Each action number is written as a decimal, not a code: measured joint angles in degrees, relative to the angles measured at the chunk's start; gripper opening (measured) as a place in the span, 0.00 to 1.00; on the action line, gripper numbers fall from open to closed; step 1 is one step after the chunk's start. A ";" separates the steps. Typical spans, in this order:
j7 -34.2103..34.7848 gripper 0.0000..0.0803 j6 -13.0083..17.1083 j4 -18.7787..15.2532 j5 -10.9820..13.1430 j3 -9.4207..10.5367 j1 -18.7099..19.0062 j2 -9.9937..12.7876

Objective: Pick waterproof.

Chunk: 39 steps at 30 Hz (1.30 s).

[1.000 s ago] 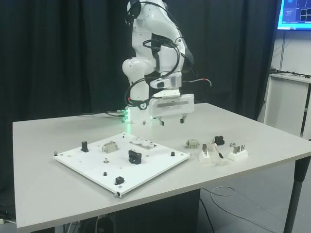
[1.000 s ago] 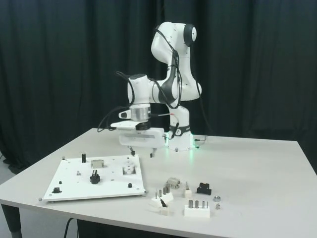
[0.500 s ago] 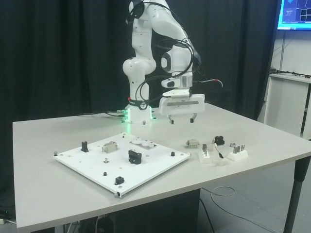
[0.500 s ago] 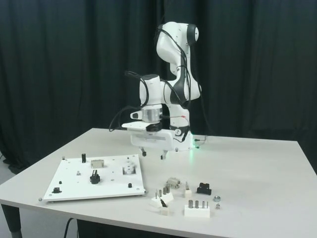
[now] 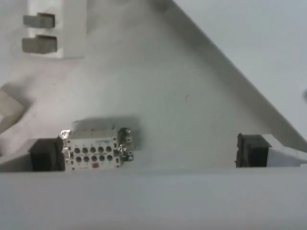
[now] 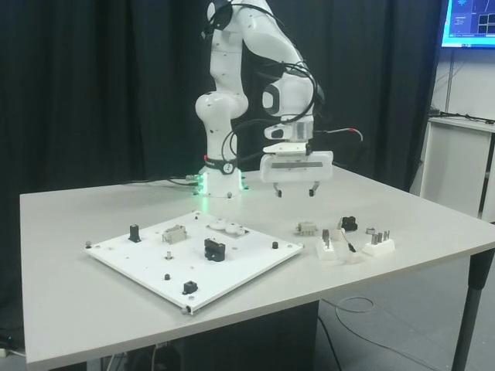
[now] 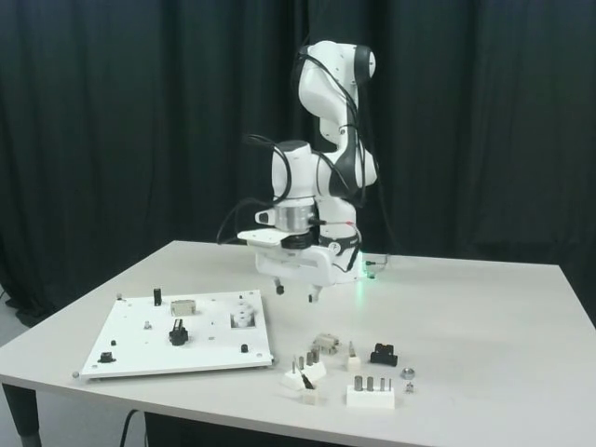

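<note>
Now that shifted off board [image 6: 255,263]: hand [image 6: 296,191] above connector [image 6: 307,228].

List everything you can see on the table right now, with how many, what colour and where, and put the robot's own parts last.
Table: one, grey, under everything.
Board: one, white, flat on the table, carrying small black and grey fittings.
Waterproof connector: one, grey, loose on the table beside the board, below the gripper.
Black part: one, black, just beyond the connector.
White holders: about three, white, with grey pins, near the table's front edge.
Curtain: black, behind the table.
Arm: one, white, bolted at the table's back.
Gripper: one, open, holding nothing, above the loose parts.
</note>
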 joint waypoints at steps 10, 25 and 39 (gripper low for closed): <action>-7.59 1.00 -0.29 -0.22 -2.07 3.30 0.82 0.78; 2.66 1.00 0.07 -0.31 -1.68 6.69 1.01 2.74; 24.55 1.00 3.13 -0.55 -1.97 7.91 1.02 4.50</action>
